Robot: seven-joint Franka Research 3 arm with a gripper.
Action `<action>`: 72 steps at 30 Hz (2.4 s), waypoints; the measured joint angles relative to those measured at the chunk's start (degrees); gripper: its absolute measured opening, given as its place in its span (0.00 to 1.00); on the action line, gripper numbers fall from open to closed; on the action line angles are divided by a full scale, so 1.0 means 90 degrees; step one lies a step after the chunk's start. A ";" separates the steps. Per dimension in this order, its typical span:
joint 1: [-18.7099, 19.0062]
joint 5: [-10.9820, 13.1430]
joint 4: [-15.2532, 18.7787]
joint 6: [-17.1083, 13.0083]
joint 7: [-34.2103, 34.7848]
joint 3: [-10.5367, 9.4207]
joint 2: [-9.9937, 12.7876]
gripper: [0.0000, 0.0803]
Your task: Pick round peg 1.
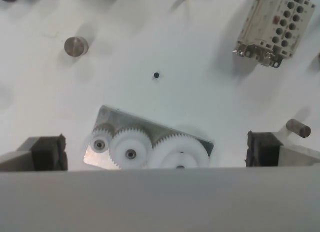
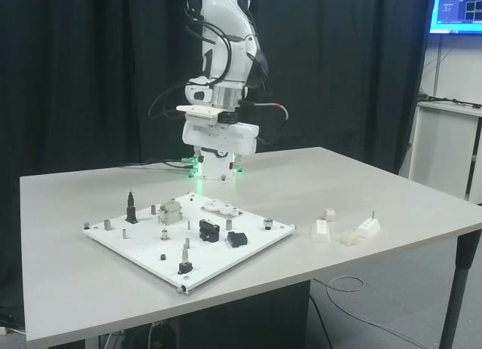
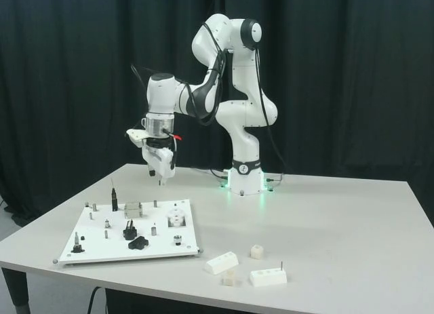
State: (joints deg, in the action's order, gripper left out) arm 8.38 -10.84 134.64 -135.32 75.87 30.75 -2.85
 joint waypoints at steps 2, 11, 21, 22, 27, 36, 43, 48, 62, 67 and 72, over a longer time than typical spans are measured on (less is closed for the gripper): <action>0.0000 0.0000 -0.0002 0.0001 0.0004 -0.0008 0.0000 1.00; 0.0000 -0.0001 -0.0030 0.0050 0.0074 -0.0048 0.0000 1.00; 0.0000 -0.0001 -0.0070 0.0097 0.0189 -0.0134 0.0000 1.00; 0.0000 -0.0001 -0.0074 0.0100 0.0199 -0.0143 0.0000 1.00; 0.0000 -0.0001 -0.0109 0.0119 0.0309 -0.0214 0.0000 1.00; 0.0000 0.0001 -0.0193 0.0218 0.0612 -0.0417 -0.0003 1.00; 0.0001 0.0032 -0.0223 0.0257 0.1000 -0.0654 -0.0021 1.00; 0.0003 0.0212 -0.0231 0.0273 0.1258 -0.0865 -0.0053 1.00; 0.0044 0.0763 -0.0282 0.0267 0.1674 -0.1605 -0.0094 1.00; 0.0059 0.0791 -0.0328 0.0211 0.2011 -0.1895 -0.0054 1.00; 0.0064 0.0811 -0.0401 0.0075 0.2370 -0.2177 0.0051 1.00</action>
State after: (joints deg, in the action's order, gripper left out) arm 8.95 -3.54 131.03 -134.65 97.20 11.16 -2.39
